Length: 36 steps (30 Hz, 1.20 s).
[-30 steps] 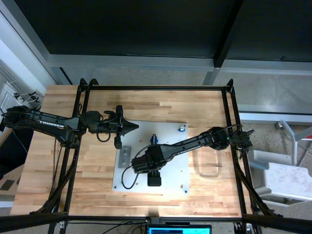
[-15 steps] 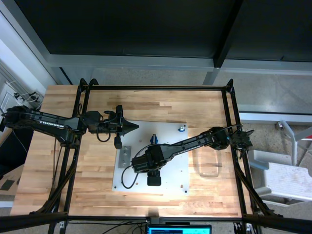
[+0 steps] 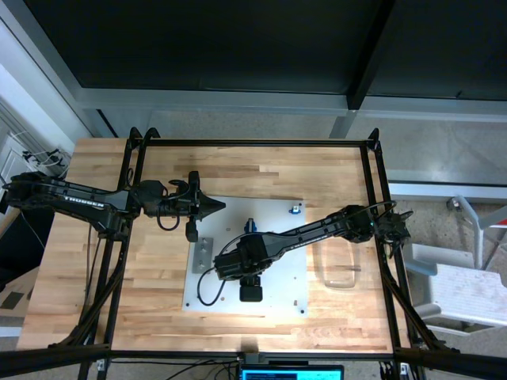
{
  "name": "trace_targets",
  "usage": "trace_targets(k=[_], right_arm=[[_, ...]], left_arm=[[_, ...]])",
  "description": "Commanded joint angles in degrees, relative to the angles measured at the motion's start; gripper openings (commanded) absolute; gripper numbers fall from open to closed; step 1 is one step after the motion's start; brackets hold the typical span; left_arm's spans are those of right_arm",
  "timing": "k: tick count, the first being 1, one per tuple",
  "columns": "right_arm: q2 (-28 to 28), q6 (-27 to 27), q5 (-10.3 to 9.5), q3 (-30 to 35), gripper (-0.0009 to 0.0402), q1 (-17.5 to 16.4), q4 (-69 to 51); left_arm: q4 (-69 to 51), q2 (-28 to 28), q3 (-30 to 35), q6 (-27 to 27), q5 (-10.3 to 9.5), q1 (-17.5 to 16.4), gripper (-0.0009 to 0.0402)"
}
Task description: Remove the HAN10-E connector and place it in the container
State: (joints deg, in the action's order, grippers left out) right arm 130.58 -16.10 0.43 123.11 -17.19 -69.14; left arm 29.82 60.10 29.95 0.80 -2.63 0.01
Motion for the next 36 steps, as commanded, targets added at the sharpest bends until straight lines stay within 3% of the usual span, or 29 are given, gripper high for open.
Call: trace_targets(k=[1, 11, 16, 25, 31, 36], right_arm=[[-0.61, 0.07, -0.02, 0.09, 0.0037, -0.07, -0.68], [-4.02, -0.09, 0.04, -0.24, 0.0037, -0.07, -1.57], [-8.04, -0.87, 0.07, -3.76, 0.0037, -0.07, -0.44], [-21.44, -4.68, 0.2, -23.52, 0.0036, -0.04, 8.52], [-28.98, -8.22, 2.08, -33.48, 0.0036, -0.07, 9.11], [-34.71, -11.04, 2.14, -40.87, 0.0036, -0.07, 9.88]], left_arm=[[0.02, 0.02, 0.0, 0.0, 0.02, 0.0, 0.0], [0.02, 0.02, 0.0, 0.0, 0.02, 0.0, 0.0], [0.04, 0.02, 0.0, 0.0, 0.02, -0.02, 0.0], [0.02, 0.02, 0.0, 0.0, 0.02, 0.0, 0.0], [0.02, 0.02, 0.0, 0.0, 0.02, -0.02, 0.0], [0.04, 0.02, 0.0, 0.0, 0.02, 0.0, 0.0]])
